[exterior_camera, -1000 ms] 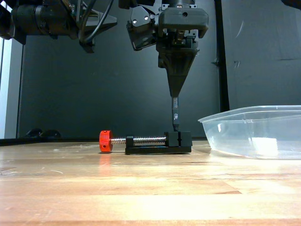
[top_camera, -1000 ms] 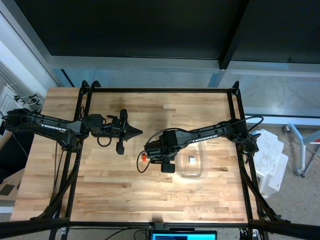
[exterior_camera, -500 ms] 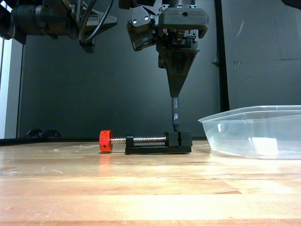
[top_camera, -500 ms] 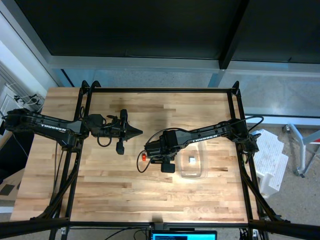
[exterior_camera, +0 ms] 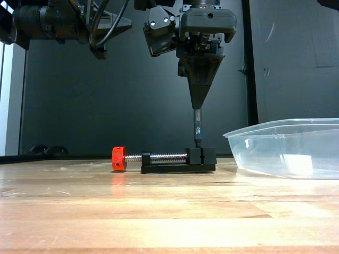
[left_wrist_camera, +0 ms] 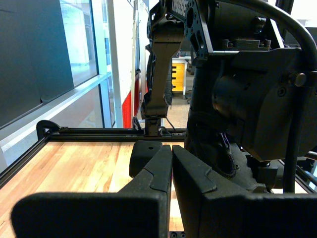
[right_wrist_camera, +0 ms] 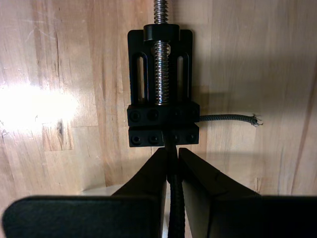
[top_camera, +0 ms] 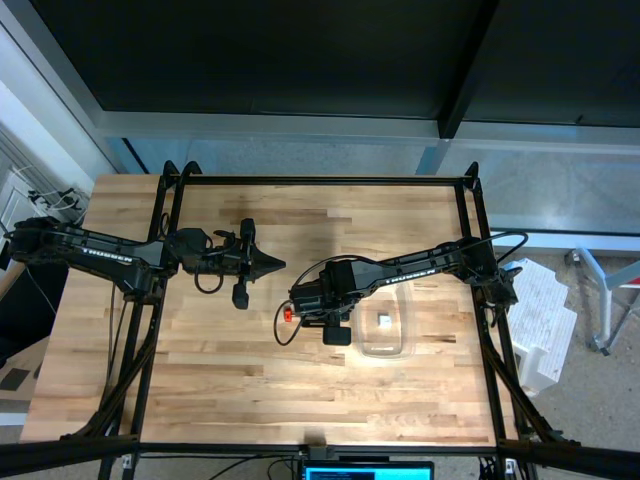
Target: Pick the USB-C connector and install on taskboard
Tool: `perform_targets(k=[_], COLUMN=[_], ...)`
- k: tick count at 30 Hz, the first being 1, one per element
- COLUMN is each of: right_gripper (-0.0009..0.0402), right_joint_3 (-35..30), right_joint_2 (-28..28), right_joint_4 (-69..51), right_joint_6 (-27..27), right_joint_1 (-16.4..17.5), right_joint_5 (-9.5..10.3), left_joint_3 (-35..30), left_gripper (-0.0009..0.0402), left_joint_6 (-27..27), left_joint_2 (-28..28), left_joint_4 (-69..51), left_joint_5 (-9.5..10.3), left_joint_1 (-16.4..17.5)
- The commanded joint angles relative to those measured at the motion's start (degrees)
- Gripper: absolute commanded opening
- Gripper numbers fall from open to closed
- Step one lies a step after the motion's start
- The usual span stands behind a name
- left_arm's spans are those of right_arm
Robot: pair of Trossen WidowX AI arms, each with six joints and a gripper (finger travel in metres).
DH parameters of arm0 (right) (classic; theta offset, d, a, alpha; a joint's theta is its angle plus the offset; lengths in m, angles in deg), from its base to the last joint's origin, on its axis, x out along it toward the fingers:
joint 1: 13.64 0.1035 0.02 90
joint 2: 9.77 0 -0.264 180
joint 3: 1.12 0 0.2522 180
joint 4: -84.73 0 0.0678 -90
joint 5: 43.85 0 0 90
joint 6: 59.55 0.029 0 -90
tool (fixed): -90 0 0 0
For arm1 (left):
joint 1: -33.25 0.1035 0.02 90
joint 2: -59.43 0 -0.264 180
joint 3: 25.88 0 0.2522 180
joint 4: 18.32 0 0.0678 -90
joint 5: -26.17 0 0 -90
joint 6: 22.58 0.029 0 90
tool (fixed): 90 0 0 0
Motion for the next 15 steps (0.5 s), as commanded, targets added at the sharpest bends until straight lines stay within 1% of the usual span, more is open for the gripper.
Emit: perform_targets(k=[1,4,8,12,15], right_gripper=[0.0097,0.0135,0.0176,0.0202,0.021], right_joint_3=[-0.13,-0.13,-0.13,-0.13,-0.13], right_joint_2=[0.31,0.57,1.18,2.38,3.39], right_joint_4=[-0.02,-0.09,-0.33,-0.72,-0.94], right_joint_6=[-0.04,-0.02,-0.04,-0.02,-0.02], right_joint_1=[0.07,0.07,0.09,0.17,0.22], right_joint_5=[-0.04,-0.04,-0.02,-0.02,-0.02], left_joint_3=[-0.02,-0.02,-0.02,-0.02,-0.02], left_gripper=[0.0,0.0,0.0,0.0,0.0], left_joint_6=[0.02,0.02,0.02,0.02,0.02], left_joint_2=[0.0,0.0,0.0,0.0,0.0], left_joint_4=[0.02,0.02,0.02,0.02,0.02], left_joint_5=[-0.02,-0.02,-0.02,-0.02,-0.02], left_joint_1=[0.0,0.0,0.0,0.0,0.02])
